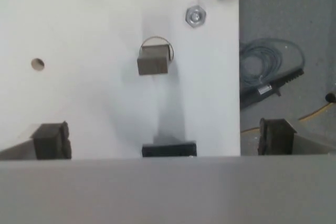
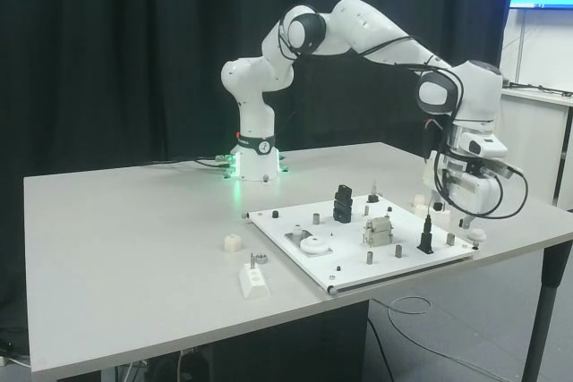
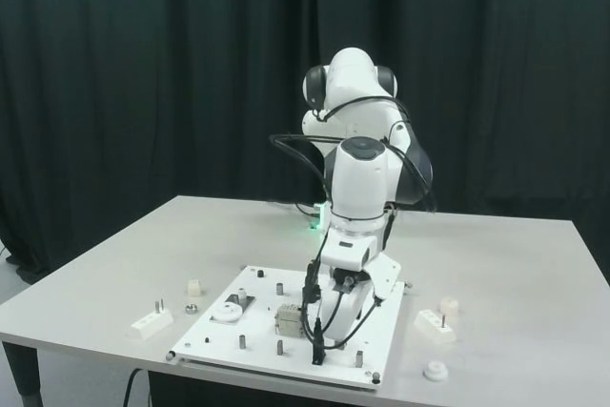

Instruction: Pick square peg 1.

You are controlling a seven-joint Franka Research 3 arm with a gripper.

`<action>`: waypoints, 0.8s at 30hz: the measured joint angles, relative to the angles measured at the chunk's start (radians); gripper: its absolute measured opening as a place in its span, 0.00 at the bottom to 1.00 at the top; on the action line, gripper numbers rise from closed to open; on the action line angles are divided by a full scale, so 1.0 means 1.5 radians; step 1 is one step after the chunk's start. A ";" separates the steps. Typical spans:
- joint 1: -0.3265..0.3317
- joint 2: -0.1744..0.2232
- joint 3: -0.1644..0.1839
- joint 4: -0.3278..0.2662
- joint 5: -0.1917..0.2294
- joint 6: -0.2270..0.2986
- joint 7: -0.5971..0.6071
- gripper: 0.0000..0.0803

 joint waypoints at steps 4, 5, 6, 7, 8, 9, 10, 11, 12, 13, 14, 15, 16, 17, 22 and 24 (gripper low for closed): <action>0.000 -0.003 -0.002 0.002 0.000 -0.005 0.001 1.00; 0.000 -0.004 -0.003 0.002 0.000 -0.006 0.001 1.00; 0.000 -0.004 -0.003 0.002 0.000 -0.006 0.001 1.00; 0.000 -0.004 -0.003 0.002 0.000 -0.006 0.001 1.00; 0.000 -0.005 -0.003 0.002 0.000 -0.006 0.002 1.00; 0.000 -0.005 -0.004 0.002 0.000 -0.006 0.002 1.00; 0.000 -0.005 -0.004 0.002 0.000 -0.006 0.003 1.00; 0.000 -0.005 -0.004 0.003 0.000 -0.006 0.004 1.00; 0.000 -0.005 -0.004 0.003 0.000 -0.006 0.006 1.00; 0.000 -0.005 -0.004 0.003 0.000 -0.006 0.008 1.00; -0.001 -0.006 -0.004 0.003 0.000 -0.006 0.011 1.00; -0.001 -0.006 -0.004 0.003 0.000 -0.006 0.013 1.00; -0.001 -0.006 -0.004 0.003 0.000 -0.007 0.014 1.00; -0.001 -0.006 -0.004 0.003 0.000 -0.007 0.015 1.00; -0.001 -0.006 -0.004 0.004 0.000 -0.008 0.017 1.00; -0.001 -0.006 -0.004 0.005 0.000 -0.009 0.019 1.00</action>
